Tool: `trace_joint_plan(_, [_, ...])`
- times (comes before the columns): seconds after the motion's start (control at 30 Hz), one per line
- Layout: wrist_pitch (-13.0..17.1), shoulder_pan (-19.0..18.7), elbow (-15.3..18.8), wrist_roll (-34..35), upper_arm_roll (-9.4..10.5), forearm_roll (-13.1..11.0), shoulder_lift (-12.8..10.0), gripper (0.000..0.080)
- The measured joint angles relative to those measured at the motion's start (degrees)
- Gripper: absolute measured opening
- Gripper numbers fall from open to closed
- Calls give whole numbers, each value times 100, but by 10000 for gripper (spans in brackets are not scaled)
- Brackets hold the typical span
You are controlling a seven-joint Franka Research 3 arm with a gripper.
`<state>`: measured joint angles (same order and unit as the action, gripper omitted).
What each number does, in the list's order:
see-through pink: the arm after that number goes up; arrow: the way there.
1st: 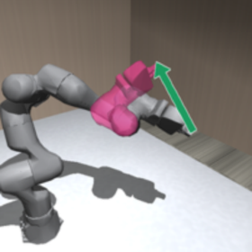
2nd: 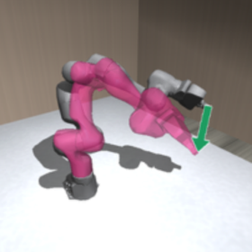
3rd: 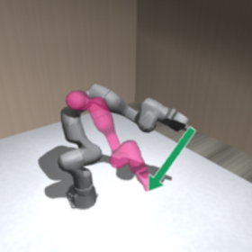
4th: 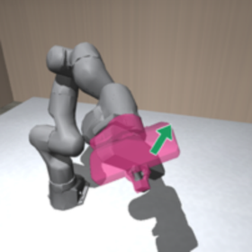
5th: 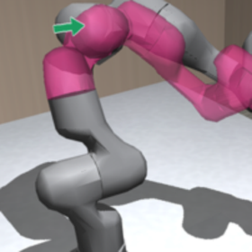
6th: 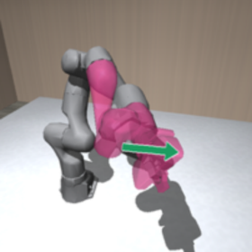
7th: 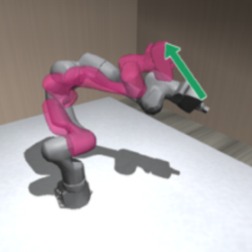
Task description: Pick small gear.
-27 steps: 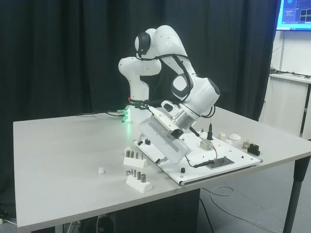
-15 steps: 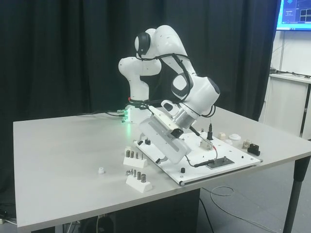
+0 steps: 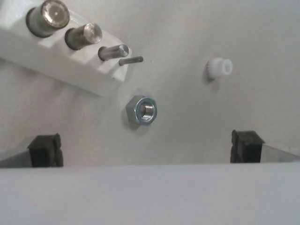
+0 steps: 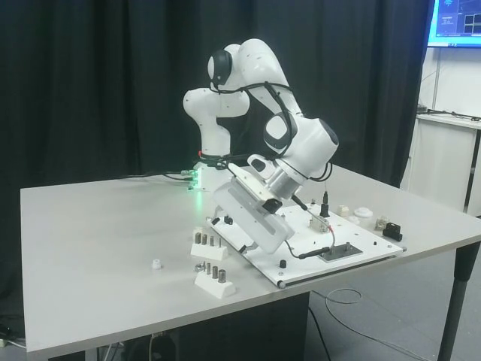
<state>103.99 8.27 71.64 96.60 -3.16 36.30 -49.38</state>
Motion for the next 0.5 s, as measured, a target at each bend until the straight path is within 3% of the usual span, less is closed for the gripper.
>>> trace_joint_plan(0.5, [0, 23, -40, 0, 31, -17, 0, 800])
